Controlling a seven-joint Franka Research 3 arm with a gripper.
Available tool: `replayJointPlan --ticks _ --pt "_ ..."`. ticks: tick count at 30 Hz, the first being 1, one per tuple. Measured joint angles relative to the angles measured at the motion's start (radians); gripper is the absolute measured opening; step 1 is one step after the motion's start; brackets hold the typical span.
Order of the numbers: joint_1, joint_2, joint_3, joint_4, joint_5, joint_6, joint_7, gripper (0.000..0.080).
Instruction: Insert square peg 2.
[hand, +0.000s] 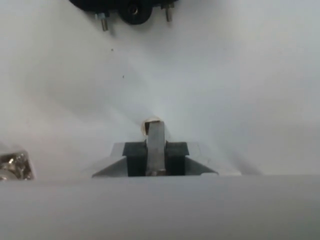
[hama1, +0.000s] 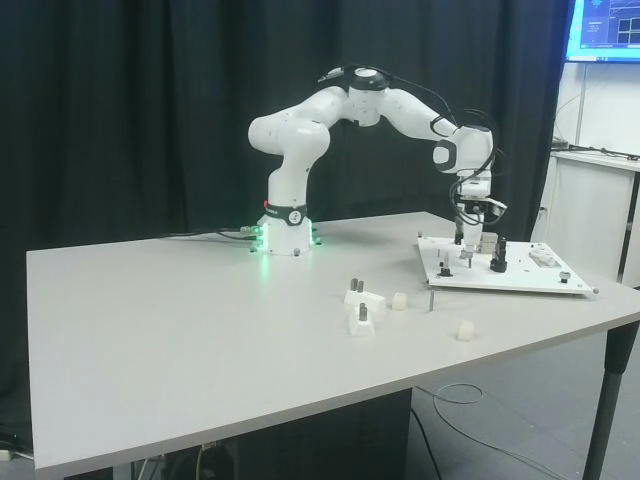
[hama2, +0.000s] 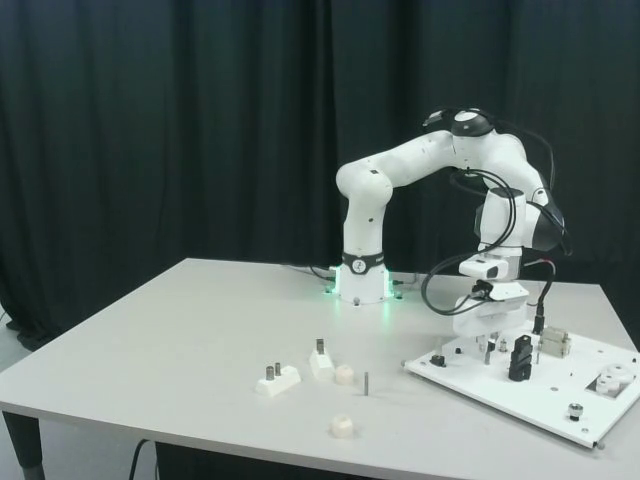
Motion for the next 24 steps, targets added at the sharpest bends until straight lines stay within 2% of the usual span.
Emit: replayJointPlan --ticks 24 --pt "0.000 0.000 0.000 0.001 -0.001 -0.001 -0.132 0.0075"
